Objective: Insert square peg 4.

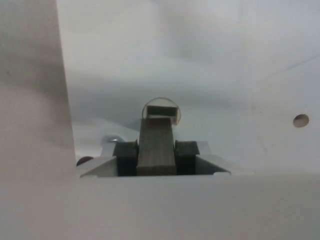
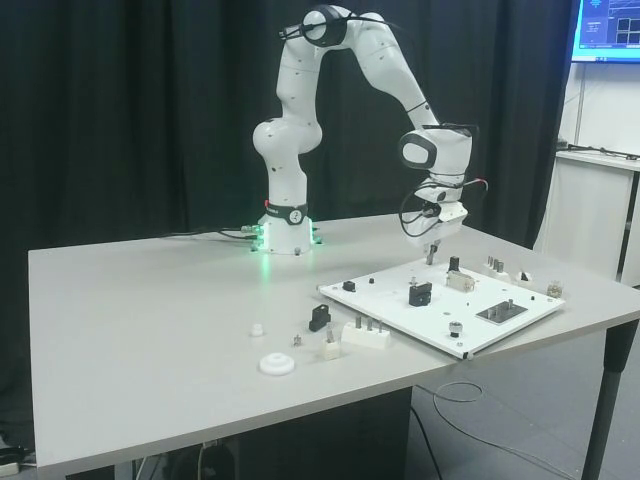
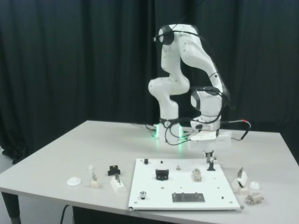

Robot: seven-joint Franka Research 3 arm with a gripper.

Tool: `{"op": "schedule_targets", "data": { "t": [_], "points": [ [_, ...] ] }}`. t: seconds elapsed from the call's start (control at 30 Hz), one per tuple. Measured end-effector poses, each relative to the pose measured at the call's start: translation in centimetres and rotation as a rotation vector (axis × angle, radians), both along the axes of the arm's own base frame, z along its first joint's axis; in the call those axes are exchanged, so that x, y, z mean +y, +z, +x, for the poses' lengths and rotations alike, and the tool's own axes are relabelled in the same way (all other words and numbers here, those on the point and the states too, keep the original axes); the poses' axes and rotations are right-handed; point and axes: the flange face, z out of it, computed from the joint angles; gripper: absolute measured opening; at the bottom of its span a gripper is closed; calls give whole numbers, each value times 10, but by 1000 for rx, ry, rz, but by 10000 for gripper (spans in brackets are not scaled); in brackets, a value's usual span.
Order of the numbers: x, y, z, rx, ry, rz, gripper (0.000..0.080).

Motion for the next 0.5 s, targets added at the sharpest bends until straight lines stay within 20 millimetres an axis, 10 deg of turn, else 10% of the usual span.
{"op": "schedule_targets", "data": {
  "t": [0.5],
  "points": [
    [2, 0, 0, -5, -4, 2, 154]
  ]
}}
